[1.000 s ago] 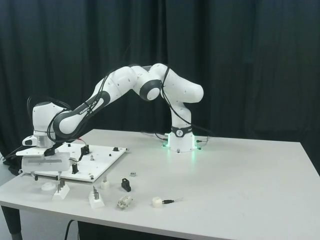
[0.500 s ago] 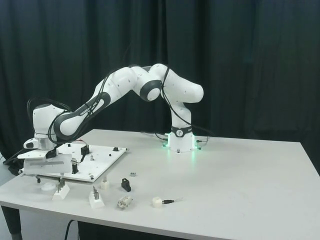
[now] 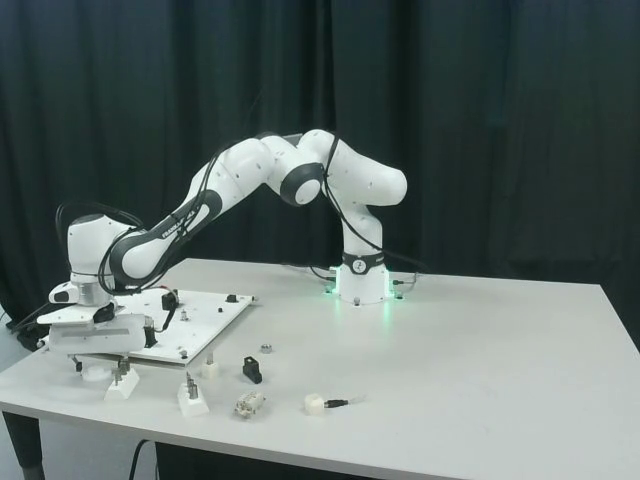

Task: Pick large gear.

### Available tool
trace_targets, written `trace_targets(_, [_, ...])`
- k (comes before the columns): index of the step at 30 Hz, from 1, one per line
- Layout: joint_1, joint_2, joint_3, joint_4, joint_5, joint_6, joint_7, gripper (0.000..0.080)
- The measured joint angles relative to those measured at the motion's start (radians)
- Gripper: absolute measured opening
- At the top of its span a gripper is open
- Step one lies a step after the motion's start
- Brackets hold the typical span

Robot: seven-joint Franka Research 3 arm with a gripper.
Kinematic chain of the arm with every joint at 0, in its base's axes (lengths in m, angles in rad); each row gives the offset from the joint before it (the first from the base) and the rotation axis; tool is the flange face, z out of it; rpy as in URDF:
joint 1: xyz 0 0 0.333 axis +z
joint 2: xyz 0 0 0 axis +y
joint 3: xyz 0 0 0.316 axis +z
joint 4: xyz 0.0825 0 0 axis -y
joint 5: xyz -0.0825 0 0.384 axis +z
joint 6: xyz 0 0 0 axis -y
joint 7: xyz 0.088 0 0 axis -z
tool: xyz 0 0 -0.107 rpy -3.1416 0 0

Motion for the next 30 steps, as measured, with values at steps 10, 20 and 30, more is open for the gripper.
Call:
trace_targets(10, [0.0, 0.01, 0.002, 0.007, 0.0, 0.012, 0.003, 0.08])
trace_targets(20, [0.0, 0.017, 0.003, 0.014, 0.001, 0.013, 0.016, 0.08])
trace_targets(30, [0.0, 0.018, 0.007, 0.018, 0.013, 0.013, 0.031, 0.08])
